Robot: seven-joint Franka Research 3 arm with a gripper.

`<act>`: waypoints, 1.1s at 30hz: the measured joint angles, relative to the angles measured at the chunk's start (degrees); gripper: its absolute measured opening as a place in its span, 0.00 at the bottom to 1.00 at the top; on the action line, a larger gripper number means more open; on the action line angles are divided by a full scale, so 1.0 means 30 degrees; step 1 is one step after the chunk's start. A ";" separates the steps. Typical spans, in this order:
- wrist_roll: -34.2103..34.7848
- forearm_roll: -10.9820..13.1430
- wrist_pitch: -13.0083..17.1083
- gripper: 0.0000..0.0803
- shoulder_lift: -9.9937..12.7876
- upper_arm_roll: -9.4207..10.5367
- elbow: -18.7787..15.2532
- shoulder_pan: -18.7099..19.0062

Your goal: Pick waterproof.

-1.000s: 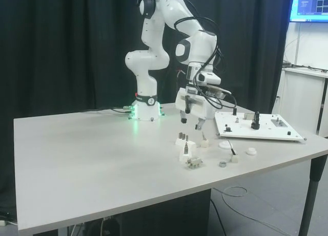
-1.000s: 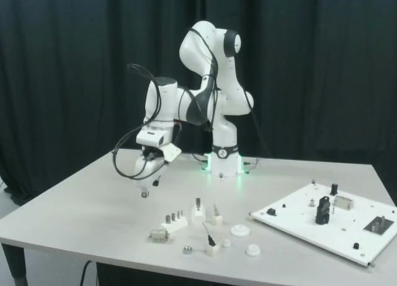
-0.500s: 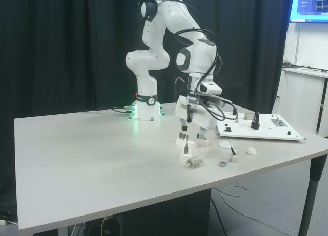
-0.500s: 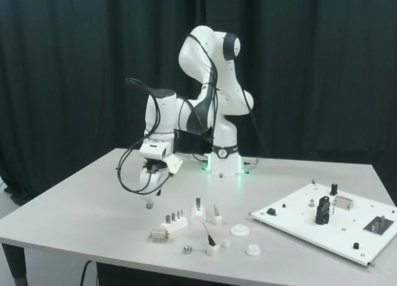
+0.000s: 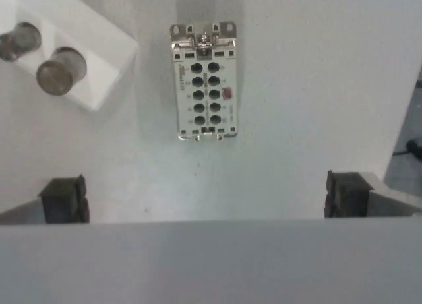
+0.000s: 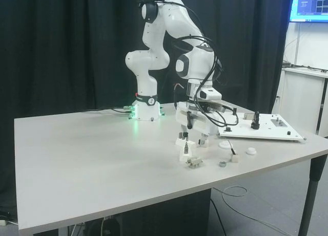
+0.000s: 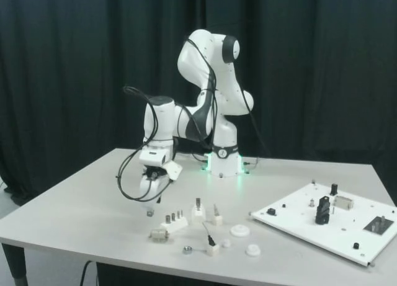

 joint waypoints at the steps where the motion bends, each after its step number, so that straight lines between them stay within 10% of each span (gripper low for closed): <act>1: -0.0222 0.0007 0.0075 1.00 0.0050 0.0002 0.0000 0.0001; 33: -0.1764 0.0910 0.0434 1.00 0.1811 0.0052 0.0759 0.0015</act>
